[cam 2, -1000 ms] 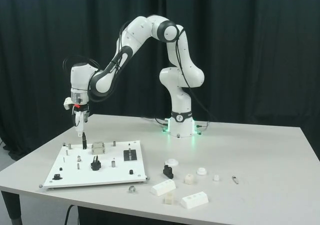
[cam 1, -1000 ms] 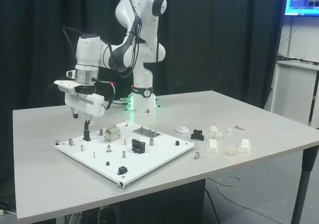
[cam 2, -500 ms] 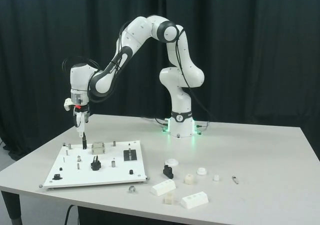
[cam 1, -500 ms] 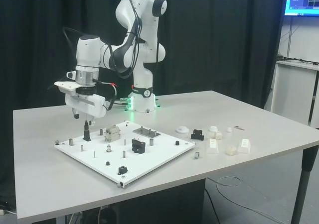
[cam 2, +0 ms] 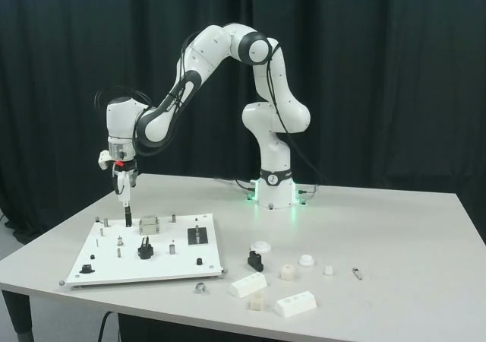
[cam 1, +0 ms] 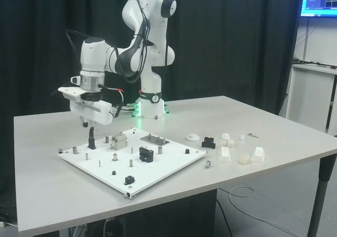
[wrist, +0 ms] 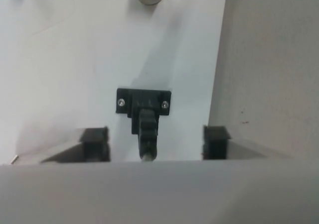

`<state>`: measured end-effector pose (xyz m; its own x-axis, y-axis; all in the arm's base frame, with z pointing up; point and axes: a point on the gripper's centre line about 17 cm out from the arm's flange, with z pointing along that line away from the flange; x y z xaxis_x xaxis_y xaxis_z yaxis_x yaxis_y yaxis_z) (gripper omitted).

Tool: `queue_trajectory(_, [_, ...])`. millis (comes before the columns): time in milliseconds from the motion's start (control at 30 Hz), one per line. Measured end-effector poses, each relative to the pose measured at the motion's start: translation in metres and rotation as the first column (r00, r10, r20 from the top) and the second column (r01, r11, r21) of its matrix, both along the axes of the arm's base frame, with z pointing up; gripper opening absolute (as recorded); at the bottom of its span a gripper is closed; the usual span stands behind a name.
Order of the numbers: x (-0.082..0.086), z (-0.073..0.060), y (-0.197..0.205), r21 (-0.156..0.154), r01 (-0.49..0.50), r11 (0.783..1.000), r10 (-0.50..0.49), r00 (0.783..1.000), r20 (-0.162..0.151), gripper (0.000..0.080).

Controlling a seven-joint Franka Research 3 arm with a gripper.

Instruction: Remove USB.

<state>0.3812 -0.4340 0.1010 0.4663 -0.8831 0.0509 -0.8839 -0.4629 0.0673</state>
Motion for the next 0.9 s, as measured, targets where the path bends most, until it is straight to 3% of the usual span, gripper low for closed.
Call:
queue_trajectory(33, [-0.0004, -0.0002, 0.0005, 0.002, 0.0, 1.0, 0.0, 1.0, -0.001, 0.0388])
queue_trajectory(200, [-0.002, -0.001, 0.0021, 0.01, 0.002, 1.0, -0.002, 1.0, -0.006, 0.0388])
queue_trajectory(233, [-0.0022, -0.001, 0.0022, 0.01, 0.003, 1.0, -0.003, 1.0, -0.006, 0.0192])
queue_trajectory(400, [-0.0008, -0.0009, 0.0033, 0.013, 0.005, 1.0, -0.005, 1.0, -0.003, 0.0192])
queue_trajectory(433, [-0.0007, -0.0009, 0.0035, 0.014, 0.005, 1.0, -0.005, 1.0, -0.003, 0.0056])
queue_trajectory(900, [0.0028, -0.0005, 0.0045, 0.014, -0.015, 1.0, 0.015, 1.0, -0.001, 0.0052])
